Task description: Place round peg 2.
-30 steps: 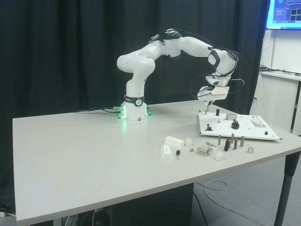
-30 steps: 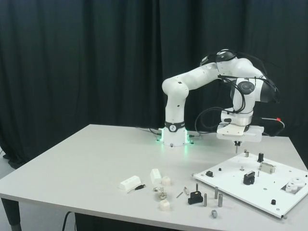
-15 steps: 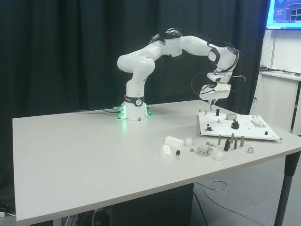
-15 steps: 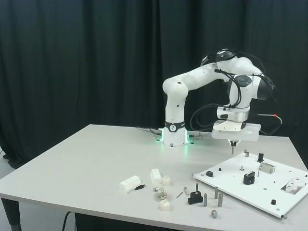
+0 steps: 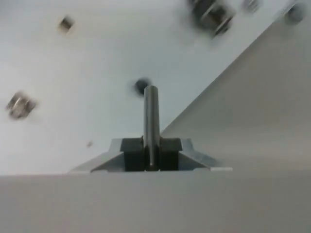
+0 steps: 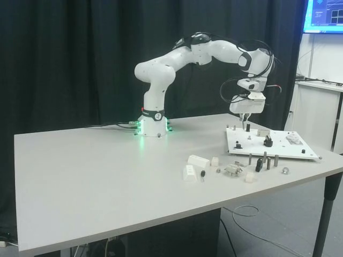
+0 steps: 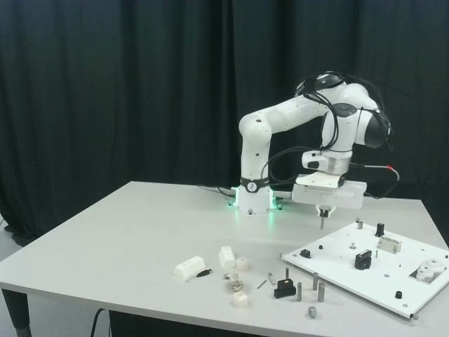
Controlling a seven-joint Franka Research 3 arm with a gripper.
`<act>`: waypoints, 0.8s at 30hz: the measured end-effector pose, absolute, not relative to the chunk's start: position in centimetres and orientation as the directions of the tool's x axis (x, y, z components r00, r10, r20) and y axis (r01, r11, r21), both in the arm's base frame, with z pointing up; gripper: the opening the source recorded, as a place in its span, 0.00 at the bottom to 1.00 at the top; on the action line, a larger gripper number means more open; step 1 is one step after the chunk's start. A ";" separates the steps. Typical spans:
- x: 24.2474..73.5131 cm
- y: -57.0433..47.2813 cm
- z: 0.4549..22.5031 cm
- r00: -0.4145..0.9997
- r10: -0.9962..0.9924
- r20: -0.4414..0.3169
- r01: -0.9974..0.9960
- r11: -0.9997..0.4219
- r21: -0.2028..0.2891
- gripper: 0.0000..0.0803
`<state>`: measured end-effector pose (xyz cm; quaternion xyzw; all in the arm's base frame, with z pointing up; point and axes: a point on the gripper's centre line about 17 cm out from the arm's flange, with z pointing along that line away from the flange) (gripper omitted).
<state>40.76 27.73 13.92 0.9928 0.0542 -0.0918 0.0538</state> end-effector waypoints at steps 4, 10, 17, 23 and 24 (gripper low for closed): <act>42.8 26.0 14.1 0.980 0.116 -0.163 0.136 -0.984 0.113 0.08; 45.8 23.5 14.0 0.979 0.150 -0.137 0.168 -0.977 0.130 0.08; 48.5 20.7 13.0 0.973 0.188 -0.131 0.206 -0.969 0.139 0.08; 50.0 18.5 12.0 0.963 0.223 -0.149 0.243 -0.960 0.136 0.08; 50.1 18.1 11.9 0.961 0.229 -0.154 0.251 -0.959 0.136 0.08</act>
